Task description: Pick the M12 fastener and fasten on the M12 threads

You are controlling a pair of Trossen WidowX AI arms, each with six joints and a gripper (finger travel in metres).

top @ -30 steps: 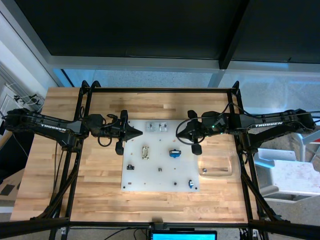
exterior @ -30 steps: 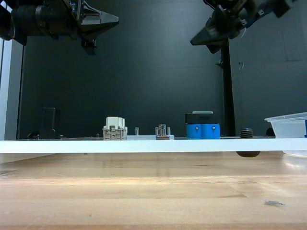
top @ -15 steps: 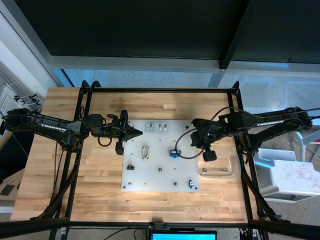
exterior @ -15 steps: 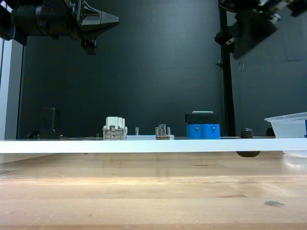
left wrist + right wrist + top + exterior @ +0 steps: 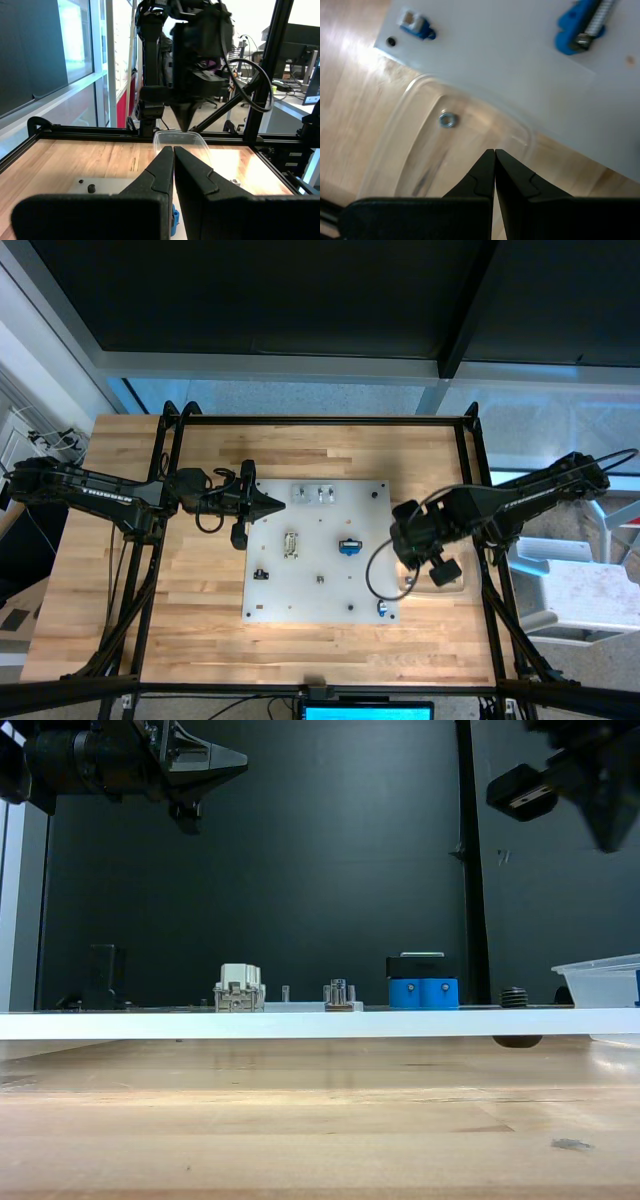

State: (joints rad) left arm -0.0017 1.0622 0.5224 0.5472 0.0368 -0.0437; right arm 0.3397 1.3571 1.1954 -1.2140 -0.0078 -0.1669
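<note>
Right wrist view: M12 nut [image 5: 448,120] lies flat on the floor of the clear tray [image 5: 427,165], hole up, not on its stud. It is small, silver, hex-edged with a dark bore, far narrower than a gripper finger.

Right gripper [image 5: 494,152] hangs above the tray, fingers pressed together with nothing between them. The tips line up over bare tray floor, and the nut sits apart from them, nearer the tray wall that faces the white board [image 5: 510,75].

Low view: black ribbed stud [image 5: 514,997] is just in front of the tray, ribs bare.

Left gripper [image 5: 173,148] is across the board from the tray, raised, also clenched empty, likely parked. Wooden counter [image 5: 150,620] carries the tray and board.

Risks, as judged:
- The fingers must part before descent. Coming down clenched would only jab the nut.
- The nut is flat and tiny on slick plastic, so a finger landing off-centre could skate it toward the tray wall or flip it on edge.
- The tray wall may block one finger.
- A crooked pinch would carry the nut tilted, so it would likely cross-thread or drop at the stud.
</note>
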